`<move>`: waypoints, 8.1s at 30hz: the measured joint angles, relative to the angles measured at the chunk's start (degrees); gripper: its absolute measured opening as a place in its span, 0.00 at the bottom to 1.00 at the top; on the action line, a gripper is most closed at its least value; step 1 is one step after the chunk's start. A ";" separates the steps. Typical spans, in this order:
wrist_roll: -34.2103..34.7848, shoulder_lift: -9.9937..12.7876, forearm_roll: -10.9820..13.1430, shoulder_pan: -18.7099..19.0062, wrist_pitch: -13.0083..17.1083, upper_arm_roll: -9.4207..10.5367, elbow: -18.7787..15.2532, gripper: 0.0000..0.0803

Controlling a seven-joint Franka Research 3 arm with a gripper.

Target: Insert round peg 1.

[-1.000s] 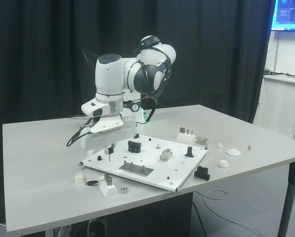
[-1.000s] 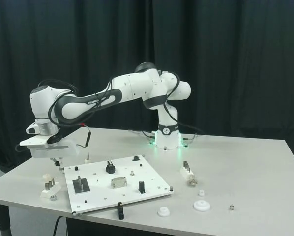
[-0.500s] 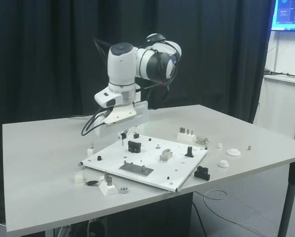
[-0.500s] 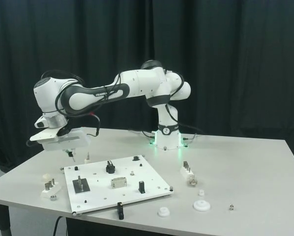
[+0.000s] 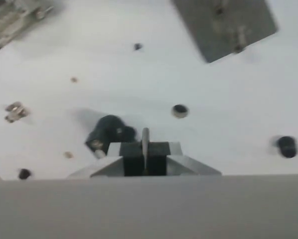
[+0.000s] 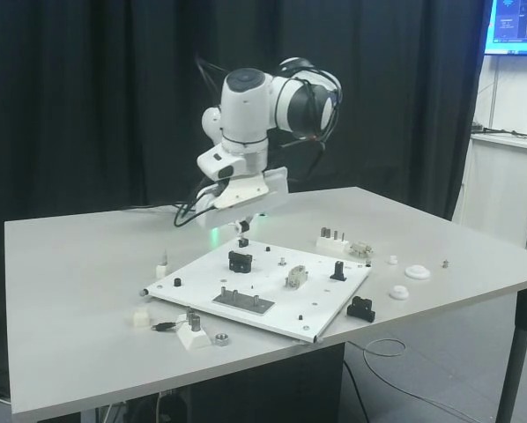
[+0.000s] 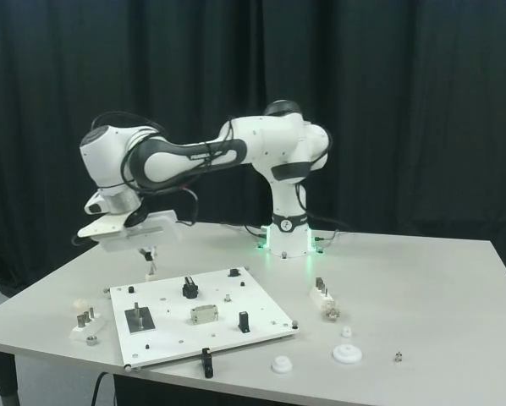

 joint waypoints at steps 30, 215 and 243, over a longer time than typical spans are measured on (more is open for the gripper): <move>1.01 2.85 2.30 34.64 11.55 -8.80 -36.37 0.02; 15.56 0.21 18.21 64.50 37.08 0.78 -64.35 0.02; 18.08 0.20 13.21 64.73 33.36 -2.87 -63.62 0.14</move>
